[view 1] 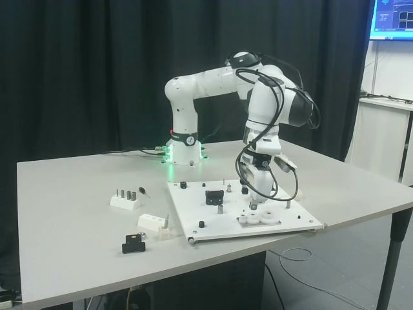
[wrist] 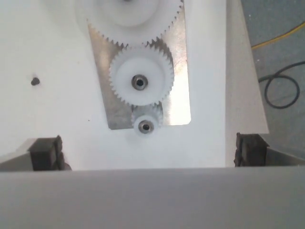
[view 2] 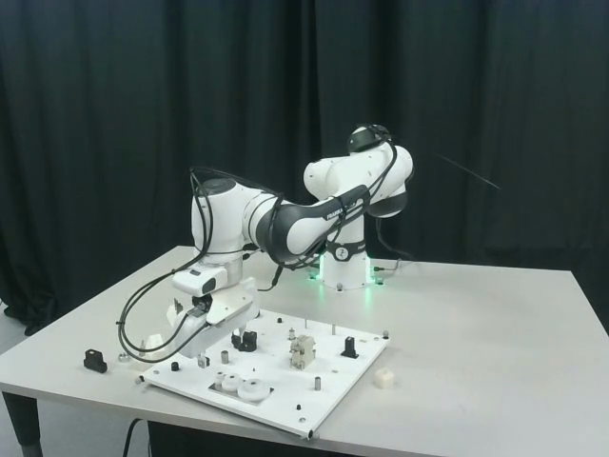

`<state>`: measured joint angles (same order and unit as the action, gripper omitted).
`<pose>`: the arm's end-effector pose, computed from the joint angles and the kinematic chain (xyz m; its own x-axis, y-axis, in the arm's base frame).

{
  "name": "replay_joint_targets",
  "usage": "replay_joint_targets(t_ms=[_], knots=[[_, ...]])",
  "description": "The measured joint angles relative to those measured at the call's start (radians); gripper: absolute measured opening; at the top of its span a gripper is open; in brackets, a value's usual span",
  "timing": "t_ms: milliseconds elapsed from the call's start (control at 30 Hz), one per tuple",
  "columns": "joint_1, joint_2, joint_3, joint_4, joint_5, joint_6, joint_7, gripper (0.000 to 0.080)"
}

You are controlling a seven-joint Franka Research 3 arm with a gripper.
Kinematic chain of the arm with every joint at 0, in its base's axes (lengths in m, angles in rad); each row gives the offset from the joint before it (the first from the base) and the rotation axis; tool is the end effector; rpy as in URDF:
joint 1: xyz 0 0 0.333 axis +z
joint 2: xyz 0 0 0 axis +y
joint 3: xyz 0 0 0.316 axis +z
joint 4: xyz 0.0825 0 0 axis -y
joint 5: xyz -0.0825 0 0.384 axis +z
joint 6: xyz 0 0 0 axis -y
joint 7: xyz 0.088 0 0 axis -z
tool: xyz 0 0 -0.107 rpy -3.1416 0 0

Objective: Pick Ethernet.

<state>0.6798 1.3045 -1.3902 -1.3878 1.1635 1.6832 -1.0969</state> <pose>0.7038 -0.1061 0.2714 0.8990 0.4259 -0.1024 0.4315 -0.9012 0.0401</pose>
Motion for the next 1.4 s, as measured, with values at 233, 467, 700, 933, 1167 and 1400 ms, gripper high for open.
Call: replay_joint_targets(t_ms=[233,467,700,933,1167,1400], knots=[[0.003,0.0,-0.005,0.0,0.0,0.002,0.0,0.08],[0.008,0.0,-0.008,-0.002,0.0,0.014,-0.006,0.08],[0.014,0.0,-0.014,-0.009,-0.003,0.023,-0.023,0.08],[0.026,0.0,-0.016,-0.03,-0.003,0.044,-0.045,0.08],[0.043,0.0,-0.016,-0.066,-0.003,0.082,-0.079,0.08],[0.069,0.0,-0.019,-0.137,-0.003,0.133,-0.149,0.08]])
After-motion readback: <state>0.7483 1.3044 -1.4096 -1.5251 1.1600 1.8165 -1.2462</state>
